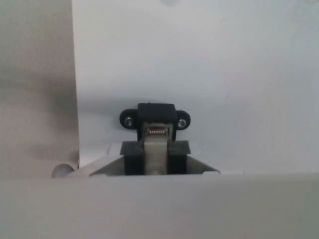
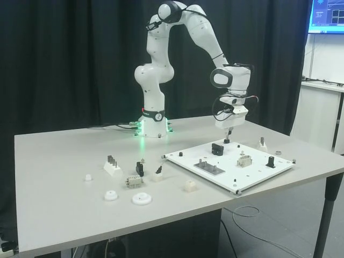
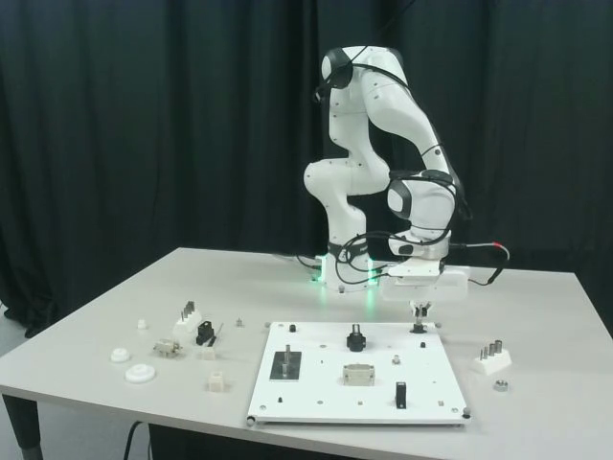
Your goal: Insert Ethernet.
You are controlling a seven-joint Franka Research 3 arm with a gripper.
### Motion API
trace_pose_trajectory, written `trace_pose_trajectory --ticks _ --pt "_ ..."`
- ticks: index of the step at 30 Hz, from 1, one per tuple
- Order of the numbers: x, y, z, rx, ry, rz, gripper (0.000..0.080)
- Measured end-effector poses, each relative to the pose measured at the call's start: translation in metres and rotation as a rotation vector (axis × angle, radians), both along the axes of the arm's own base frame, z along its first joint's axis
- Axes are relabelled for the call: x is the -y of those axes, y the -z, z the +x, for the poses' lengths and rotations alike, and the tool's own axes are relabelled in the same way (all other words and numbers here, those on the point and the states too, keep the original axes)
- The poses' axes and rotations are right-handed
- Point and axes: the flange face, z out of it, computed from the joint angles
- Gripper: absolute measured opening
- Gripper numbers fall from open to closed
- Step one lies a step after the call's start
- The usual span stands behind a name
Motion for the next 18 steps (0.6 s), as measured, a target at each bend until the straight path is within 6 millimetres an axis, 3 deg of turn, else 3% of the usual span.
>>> trace_pose_trajectory --ticks 18 --pt "-0.0001 0.0000 -0.0002 -0.003 -0.022 0.001 0.0091"
